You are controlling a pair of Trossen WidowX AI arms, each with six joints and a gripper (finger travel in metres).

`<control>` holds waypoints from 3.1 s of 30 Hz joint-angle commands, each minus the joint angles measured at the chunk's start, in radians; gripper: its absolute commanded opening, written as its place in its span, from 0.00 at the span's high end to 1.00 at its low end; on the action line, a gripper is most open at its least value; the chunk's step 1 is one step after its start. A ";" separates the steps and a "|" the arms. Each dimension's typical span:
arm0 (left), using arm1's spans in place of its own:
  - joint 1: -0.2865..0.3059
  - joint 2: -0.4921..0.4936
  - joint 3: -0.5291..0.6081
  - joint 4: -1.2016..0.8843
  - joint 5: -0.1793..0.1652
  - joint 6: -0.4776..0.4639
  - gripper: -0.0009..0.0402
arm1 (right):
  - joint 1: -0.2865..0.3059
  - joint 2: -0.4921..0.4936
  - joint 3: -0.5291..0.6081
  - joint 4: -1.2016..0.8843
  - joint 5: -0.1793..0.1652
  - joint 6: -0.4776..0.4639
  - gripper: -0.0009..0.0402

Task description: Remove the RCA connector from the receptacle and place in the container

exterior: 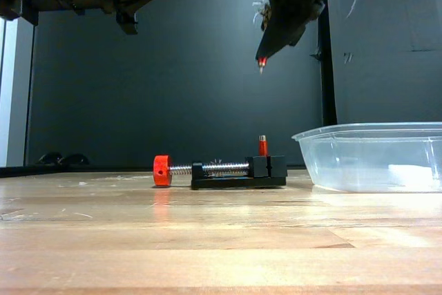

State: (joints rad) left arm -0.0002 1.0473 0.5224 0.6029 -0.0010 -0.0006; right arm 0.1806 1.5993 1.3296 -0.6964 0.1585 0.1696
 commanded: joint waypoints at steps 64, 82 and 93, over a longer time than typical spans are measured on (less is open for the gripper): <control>0.000 0.000 0.000 0.000 0.000 0.000 0.98 | 0.174 -0.341 -0.502 -0.145 0.006 0.238 0.89; 0.000 0.000 0.000 0.000 0.000 0.000 0.98 | 0.174 -0.341 -0.502 -0.145 0.009 0.238 0.71; 0.000 0.000 0.000 0.000 0.000 0.000 0.98 | 0.157 -0.341 -0.472 -0.132 0.007 0.175 0.76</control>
State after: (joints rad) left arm -0.0002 1.0473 0.5228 0.6029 -0.0010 -0.0006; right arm 0.3447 1.2575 0.8425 -0.8318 0.1661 0.3603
